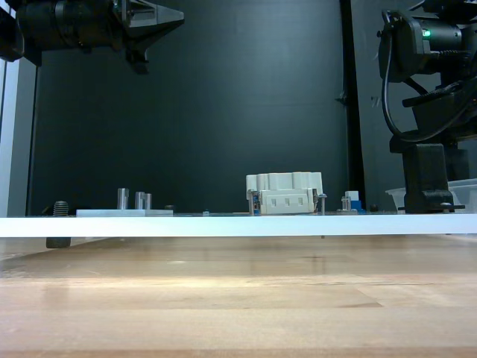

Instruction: Pick the 16mm bar and install on taskboard

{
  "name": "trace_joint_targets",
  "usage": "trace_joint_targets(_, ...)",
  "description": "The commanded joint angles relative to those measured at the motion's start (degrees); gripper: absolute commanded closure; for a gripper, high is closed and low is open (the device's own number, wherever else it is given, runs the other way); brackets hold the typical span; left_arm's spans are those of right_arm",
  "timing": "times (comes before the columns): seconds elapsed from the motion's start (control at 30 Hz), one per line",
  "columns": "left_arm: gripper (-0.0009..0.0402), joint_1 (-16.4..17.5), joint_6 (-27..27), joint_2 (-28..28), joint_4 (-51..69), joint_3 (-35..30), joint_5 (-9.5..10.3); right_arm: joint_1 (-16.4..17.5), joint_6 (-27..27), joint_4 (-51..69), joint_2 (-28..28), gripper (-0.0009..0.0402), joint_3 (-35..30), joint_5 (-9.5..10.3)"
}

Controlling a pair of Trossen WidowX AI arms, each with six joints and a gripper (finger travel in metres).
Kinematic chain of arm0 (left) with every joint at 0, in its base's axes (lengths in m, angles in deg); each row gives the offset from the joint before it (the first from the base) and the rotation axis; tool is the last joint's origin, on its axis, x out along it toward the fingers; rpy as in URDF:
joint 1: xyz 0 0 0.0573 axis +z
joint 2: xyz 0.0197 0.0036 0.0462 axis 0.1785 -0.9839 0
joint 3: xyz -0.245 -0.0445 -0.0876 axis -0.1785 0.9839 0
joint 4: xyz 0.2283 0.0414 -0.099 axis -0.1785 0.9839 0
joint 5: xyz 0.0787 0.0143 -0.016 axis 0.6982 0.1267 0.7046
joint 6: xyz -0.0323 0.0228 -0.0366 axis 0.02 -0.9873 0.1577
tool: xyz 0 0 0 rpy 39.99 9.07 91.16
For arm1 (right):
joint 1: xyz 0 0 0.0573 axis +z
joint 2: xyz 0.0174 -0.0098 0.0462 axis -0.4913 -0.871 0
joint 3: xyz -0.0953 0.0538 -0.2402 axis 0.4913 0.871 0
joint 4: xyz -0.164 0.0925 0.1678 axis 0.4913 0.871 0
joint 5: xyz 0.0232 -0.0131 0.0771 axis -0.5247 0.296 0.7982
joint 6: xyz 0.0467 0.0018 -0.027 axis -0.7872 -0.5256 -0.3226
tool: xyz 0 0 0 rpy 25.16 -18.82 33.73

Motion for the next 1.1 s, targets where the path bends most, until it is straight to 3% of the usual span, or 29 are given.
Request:
trace_joint_targets(0.03,0.0393,0.02,0.00,-0.02,0.00,-0.02,-0.02,-0.04,-0.04,0.04,0.02,0.0269,-0.02,0.02)
trace_joint_targets(0.6,0.0393,0.00,0.00,-0.02,0.00,-0.02,-0.02,-0.09,-0.20,0.63,0.13,0.0370,-0.50,0.00)
trace_joint_targets(1.1,0.0393,0.02,0.00,-0.02,0.00,-0.02,-0.02,-0.11,-4.35,10.67,3.82,0.0381,-8.70,-0.13)
